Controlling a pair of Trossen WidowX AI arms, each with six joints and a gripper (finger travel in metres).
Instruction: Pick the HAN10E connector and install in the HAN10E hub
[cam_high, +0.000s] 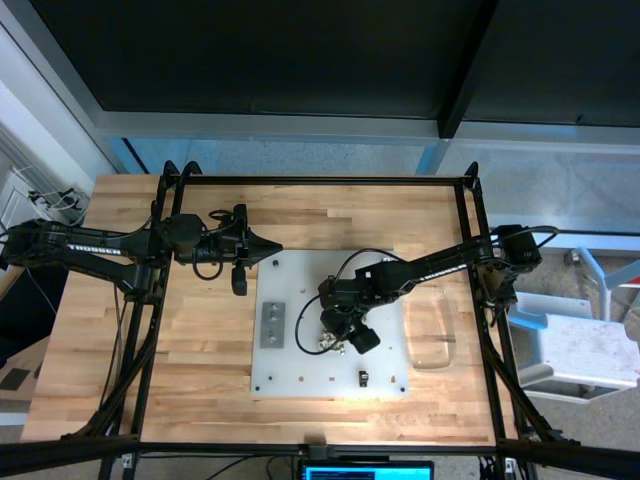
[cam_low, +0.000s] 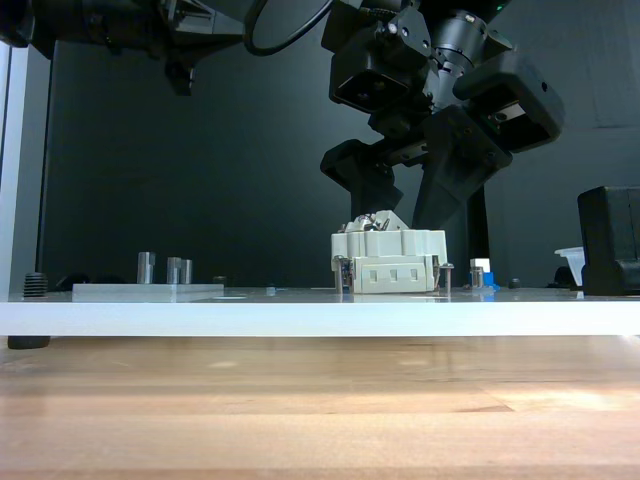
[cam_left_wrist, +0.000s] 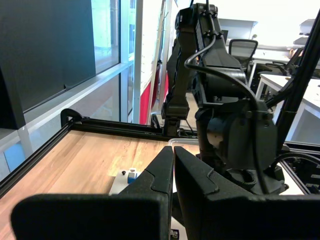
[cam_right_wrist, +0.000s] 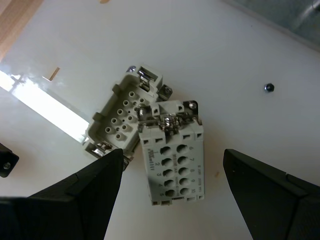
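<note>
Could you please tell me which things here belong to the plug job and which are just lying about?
Job: plug, lying askew against the socket, not seated; open right gripper above it.
Lying about: grey metal block, small black part, clear tray; shut left gripper hovering over the far-left corner of the white board.

Right end effector (cam_low: 402, 203) spread above, HAN10E connector (cam_low: 383, 222) tilted on HAN10E hub (cam_low: 392, 272), left end effector (cam_low: 205, 30) high
</note>
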